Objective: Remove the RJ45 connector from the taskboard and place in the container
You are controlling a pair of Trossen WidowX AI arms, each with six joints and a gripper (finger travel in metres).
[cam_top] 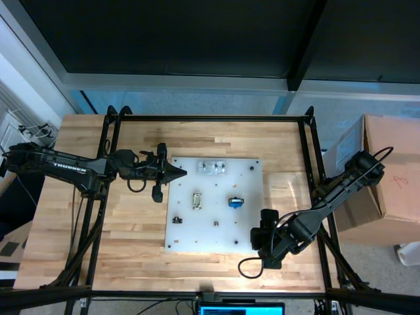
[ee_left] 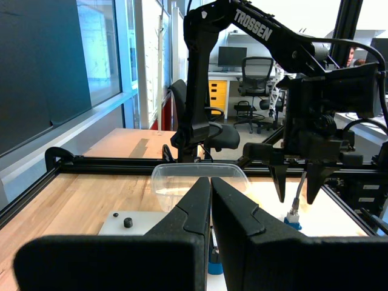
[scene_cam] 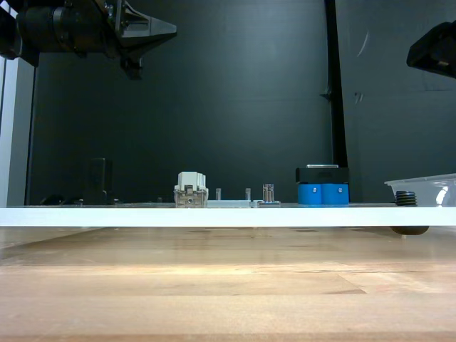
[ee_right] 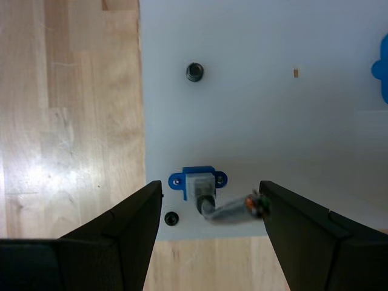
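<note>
RJ45 connector (ee_right: 204, 187) sits blue-bracketed under spread right pincer (ee_right: 210, 183); closed left pincer (ee_left: 210, 180) aloft.

Left arm is extended inward, level and raised high; left gripper (ee_left: 210, 180) is presented with fingers pressed together; right arm is bent, wrist turned downward; right gripper (ee_right: 210, 185) is pointed straight down, fingers spread apart.

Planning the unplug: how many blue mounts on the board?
2 mounts: one mid-board; one at the near right corner holds the RJ45 connector, below the open right end effector. Shut left end effector hovers at the board's left edge. Others may be hidden.
</note>
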